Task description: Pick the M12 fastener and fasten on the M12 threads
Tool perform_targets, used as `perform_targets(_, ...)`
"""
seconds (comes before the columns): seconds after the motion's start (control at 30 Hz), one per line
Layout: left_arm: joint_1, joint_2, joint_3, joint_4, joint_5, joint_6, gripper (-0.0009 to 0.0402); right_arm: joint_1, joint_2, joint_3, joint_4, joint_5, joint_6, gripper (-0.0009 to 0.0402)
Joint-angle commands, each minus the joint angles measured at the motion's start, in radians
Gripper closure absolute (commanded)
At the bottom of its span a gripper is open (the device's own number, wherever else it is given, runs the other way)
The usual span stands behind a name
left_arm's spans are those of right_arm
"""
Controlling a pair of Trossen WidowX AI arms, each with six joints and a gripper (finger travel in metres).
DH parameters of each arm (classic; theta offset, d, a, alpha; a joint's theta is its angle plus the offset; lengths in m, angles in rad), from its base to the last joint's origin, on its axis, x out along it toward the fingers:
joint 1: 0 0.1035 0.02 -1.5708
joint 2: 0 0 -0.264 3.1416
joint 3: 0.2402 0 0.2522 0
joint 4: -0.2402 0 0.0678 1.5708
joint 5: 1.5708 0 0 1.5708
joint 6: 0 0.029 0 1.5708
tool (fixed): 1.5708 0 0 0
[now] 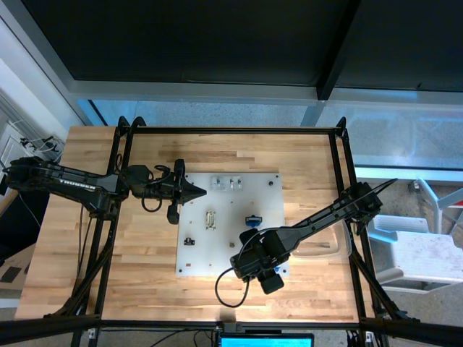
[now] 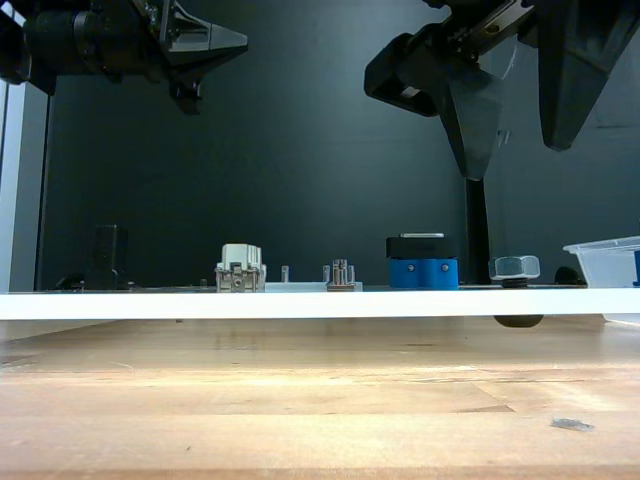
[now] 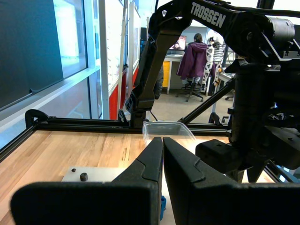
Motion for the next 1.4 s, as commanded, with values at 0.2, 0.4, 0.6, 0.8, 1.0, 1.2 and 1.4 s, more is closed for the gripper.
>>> perform_targets(0.2, 0.000, 0.000, 0.000, 0.000, 0.000, 0.000, 0.0393, 0.000, 0.006, 0.000, 0.008, 0.002, -0.010, 0.0197)
perform_targets(0.4, 0.000, 0.000, 0.000, 0.000, 0.000, 0.000, 0.0393, -0.001, 0.006, -0.004, 0.008, 0.003, -0.006, 0.0197)
perform_targets(0.6, 0.000, 0.000, 0.000, 0.000, 0.000, 0.000, 0.0393, -0.002, 0.006, -0.022, -0.005, 0.027, 0.053, 0.0224)
perform_targets(0.8, 0.000, 0.000, 0.000, 0.000, 0.000, 0.000, 0.0393, -0.001, 0.006, -0.038, -0.004, 0.027, 0.054, 0.0341)
perform_targets(1.0, 0.000, 0.000, 0.000, 0.000, 0.000, 0.000, 0.0393, -0.002, 0.006, -0.055, -0.004, 0.099, 0.140, 0.0385)
perform_targets(1.2, 0.000, 0.000, 0.000, 0.000, 0.000, 0.000, 0.0393, -0.002, 0.006, -0.114, 0.032, 0.125, 0.314, 0.0394)
perform_targets(1.4, 0.000, 0.000, 0.000, 0.000, 0.000, 0.000, 0.0393, 0.002, 0.006, -0.139, 0.060, 0.122, 0.410, 0.0393)
